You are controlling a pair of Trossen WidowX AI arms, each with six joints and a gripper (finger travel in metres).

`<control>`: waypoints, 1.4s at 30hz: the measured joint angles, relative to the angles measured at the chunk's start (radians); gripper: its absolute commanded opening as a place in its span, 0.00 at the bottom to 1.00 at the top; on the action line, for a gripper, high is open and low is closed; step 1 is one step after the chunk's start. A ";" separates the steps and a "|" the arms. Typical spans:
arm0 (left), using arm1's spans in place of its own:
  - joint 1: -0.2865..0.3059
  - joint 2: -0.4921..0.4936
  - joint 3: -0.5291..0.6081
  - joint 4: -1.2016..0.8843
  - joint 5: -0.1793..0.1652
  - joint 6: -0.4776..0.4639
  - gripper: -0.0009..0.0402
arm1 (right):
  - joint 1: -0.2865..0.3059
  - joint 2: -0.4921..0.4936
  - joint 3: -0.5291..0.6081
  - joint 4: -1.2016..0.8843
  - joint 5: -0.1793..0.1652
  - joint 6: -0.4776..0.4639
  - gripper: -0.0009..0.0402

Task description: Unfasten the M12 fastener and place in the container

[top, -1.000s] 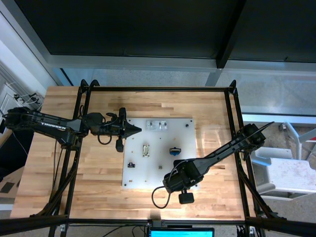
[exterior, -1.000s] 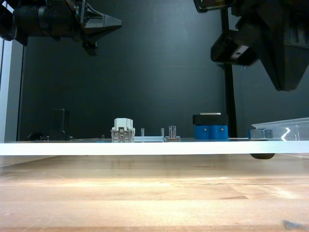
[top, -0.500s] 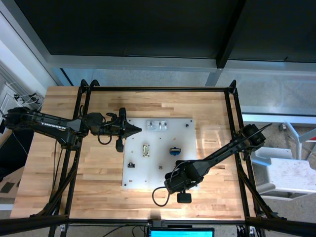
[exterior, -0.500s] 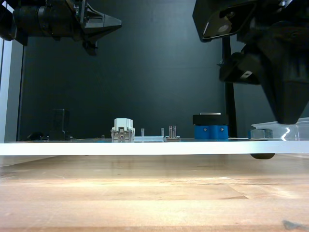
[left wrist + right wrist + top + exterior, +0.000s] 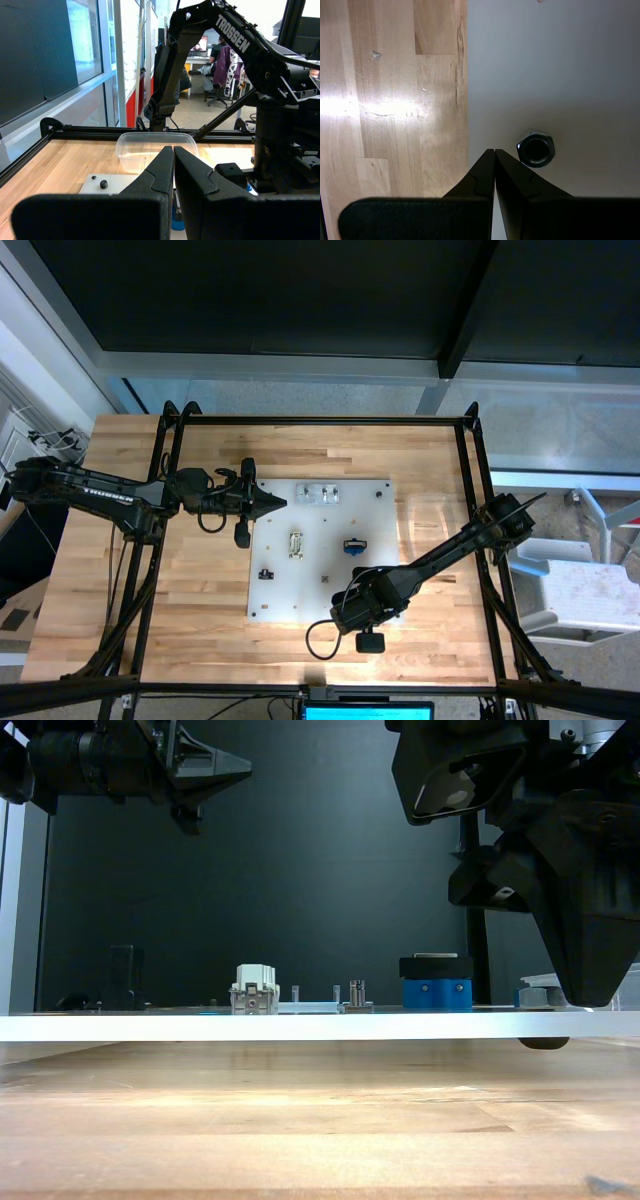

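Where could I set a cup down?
Bare wood at the wooden table's near left, beside the white square board. Crowded: the board's near right edge, where the right gripper hangs beside a silver hex nut; the left gripper hangs over its far left edge.

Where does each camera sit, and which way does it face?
High view: above the table's near edge, looking down and away at the board; left gripper at its far left, right gripper over its near right edge.
Low view: table-top height, near edge, looking level; left gripper high, right gripper low.
Left wrist view: along the shut left gripper toward the container and right arm.
Right wrist view: straight down past the shut right gripper at the nut.
High and low views share both grippers and the board.
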 measured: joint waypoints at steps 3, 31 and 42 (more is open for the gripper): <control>0.000 0.000 0.000 0.000 0.000 0.000 0.02 | 0.000 0.000 0.000 -0.011 0.012 -0.001 0.02; 0.000 0.000 0.000 0.000 0.000 0.000 0.02 | 0.000 -0.010 0.000 -0.039 0.062 -0.002 0.02; 0.000 0.000 0.000 0.000 0.000 0.000 0.02 | -0.002 -0.051 0.000 -0.132 0.296 0.016 0.02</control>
